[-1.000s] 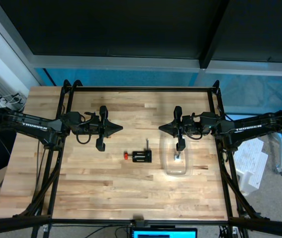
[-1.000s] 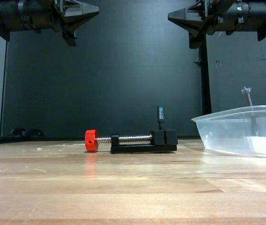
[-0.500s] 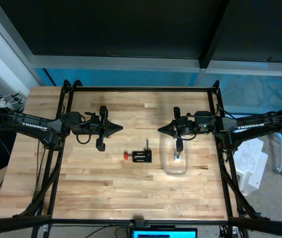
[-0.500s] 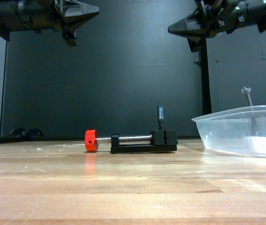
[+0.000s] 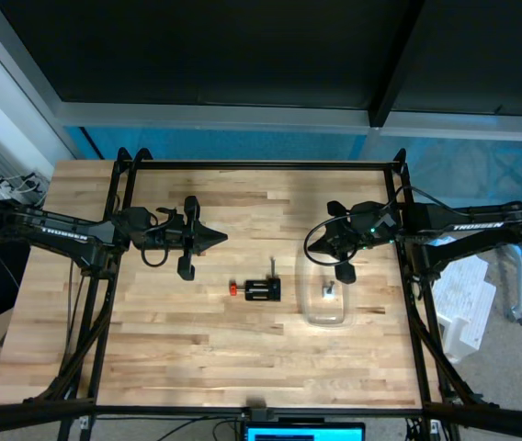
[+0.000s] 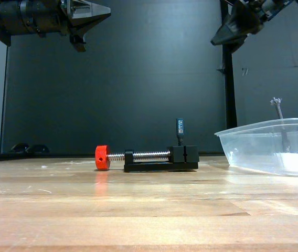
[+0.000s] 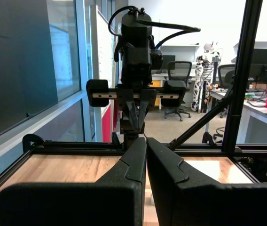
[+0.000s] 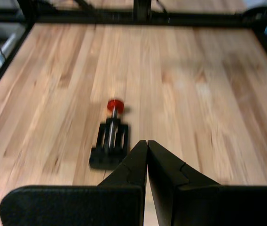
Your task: Pick the usb-c connector and install on the hub
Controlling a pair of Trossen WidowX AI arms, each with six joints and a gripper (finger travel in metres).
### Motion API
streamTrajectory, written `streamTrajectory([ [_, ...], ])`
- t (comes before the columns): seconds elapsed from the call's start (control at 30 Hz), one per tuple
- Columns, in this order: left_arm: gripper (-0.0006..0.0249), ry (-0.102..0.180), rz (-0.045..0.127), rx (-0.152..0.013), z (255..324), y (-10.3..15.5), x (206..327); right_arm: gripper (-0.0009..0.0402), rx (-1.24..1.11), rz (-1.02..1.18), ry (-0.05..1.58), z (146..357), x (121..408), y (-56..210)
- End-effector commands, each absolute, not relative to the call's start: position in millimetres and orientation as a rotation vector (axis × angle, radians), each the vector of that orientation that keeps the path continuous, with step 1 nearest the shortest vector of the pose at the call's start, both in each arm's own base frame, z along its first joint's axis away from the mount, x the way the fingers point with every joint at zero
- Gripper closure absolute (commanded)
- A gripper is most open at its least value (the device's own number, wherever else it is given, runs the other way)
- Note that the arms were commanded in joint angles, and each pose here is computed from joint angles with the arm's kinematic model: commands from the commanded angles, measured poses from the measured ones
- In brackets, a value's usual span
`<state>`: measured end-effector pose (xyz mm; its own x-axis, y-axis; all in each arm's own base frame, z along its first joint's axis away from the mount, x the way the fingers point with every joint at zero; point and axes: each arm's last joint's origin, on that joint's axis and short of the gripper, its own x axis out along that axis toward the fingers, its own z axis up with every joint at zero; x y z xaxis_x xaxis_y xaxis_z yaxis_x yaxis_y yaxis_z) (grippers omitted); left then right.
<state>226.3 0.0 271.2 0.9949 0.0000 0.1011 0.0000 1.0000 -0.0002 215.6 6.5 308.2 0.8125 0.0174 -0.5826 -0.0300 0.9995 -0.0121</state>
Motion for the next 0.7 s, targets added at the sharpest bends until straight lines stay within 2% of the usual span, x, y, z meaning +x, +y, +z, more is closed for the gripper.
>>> streamTrajectory([
  [0.03,0.0243,-0.102,0.000,0.000,271.2,0.0,226.3,0.0393,-0.023,0.027,0.706,310,210,7],
  [0.33,0.0243,-0.102,0.000,0.000,271.2,0.0,226.3,0.0393,-0.023,0.033,0.946,308,190,9],
  [0.7,0.0243,-0.102,0.000,0.000,271.2,0.0,226.3,0.0393,-0.015,0.077,1.111,298,179,27],
])
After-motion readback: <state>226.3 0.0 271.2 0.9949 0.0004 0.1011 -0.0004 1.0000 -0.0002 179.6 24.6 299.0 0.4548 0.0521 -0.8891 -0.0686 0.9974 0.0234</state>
